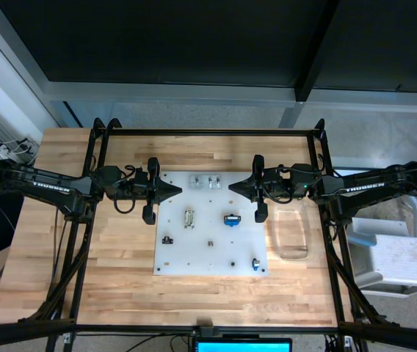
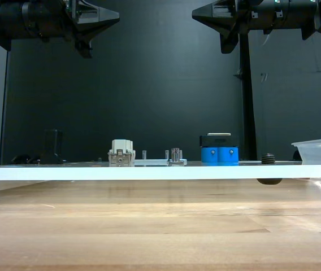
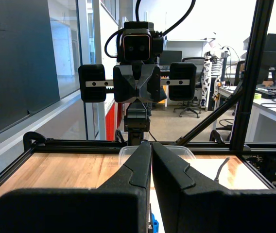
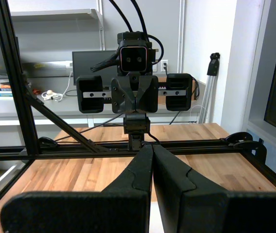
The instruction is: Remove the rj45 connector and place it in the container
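Both arms reach inward high above the far part of the white board (image 1: 208, 253), their claws pointing tip to tip with a clear gap between them. The left gripper (image 1: 178, 191) hangs over the board's far left corner, and its fingers (image 3: 134, 170) are pressed together, pinching nothing. The right gripper (image 1: 231, 187) hangs at about the same height over the board's far right part, its fingers (image 4: 139, 174) likewise pressed together and pinching nothing. The container (image 1: 291, 256) stands on the wooden table (image 1: 113, 249) just beside the board's right edge, below the right arm's wrist. Several small fittings sit on the board, well apart from one another, among them a beige block (image 1: 189, 220) left of centre and a blue part (image 1: 231, 219) to its right. The rj45 connector is probably one of these fittings, but I cannot tell which one
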